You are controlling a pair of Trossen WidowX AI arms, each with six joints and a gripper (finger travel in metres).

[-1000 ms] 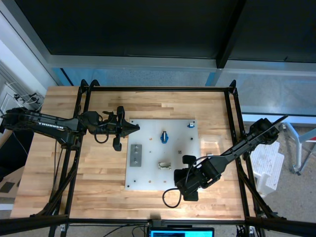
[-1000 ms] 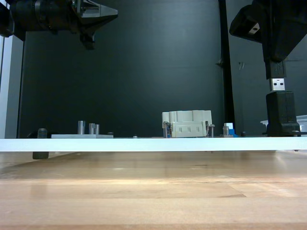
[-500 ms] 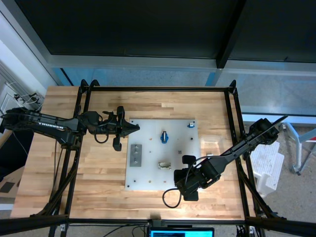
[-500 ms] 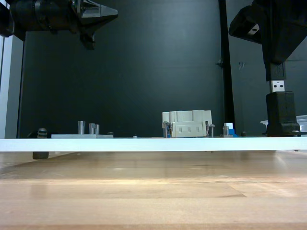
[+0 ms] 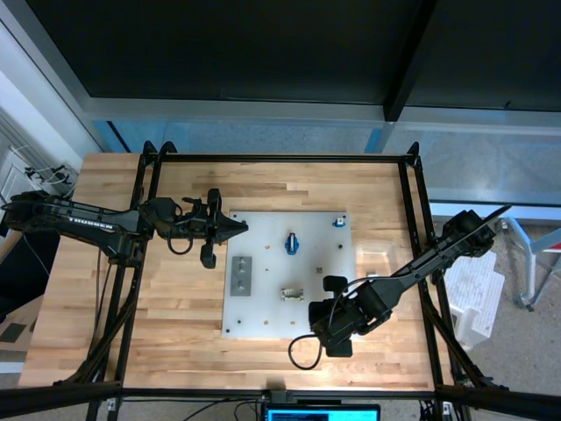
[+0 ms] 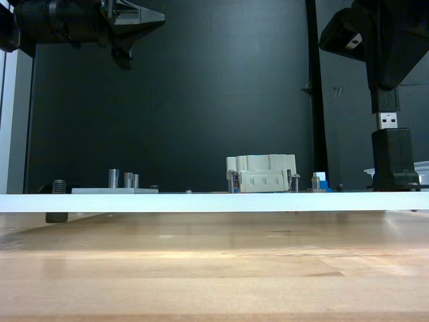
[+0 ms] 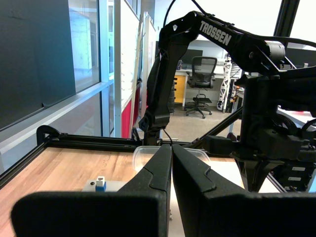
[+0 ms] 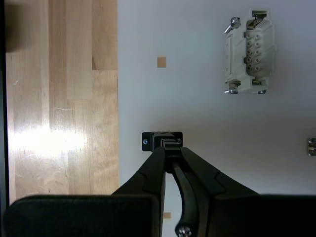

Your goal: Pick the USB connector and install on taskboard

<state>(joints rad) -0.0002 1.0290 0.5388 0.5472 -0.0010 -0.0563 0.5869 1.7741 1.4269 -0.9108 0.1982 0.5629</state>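
1. Your right end effector point(image 6: 387, 100), gripping the USB connector point(image 6: 387, 119), has only a thin gap above the black port point(image 6: 395, 157).
2. The multi-pin socket point(image 6: 263, 173) stands well apart, leftward.
3. Your left end effector point(image 6: 155, 16), fingers together, hangs high; there is free room beneath it over the taskboard point(image 6: 201, 202).

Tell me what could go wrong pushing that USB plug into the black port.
The USB connector, shut in the right gripper, hangs just above the black port and looks slightly off-centre in the low view, so it might catch the rim. Its cable could tug it askew. The left gripper, parked above the left edge of the taskboard, poses no threat.
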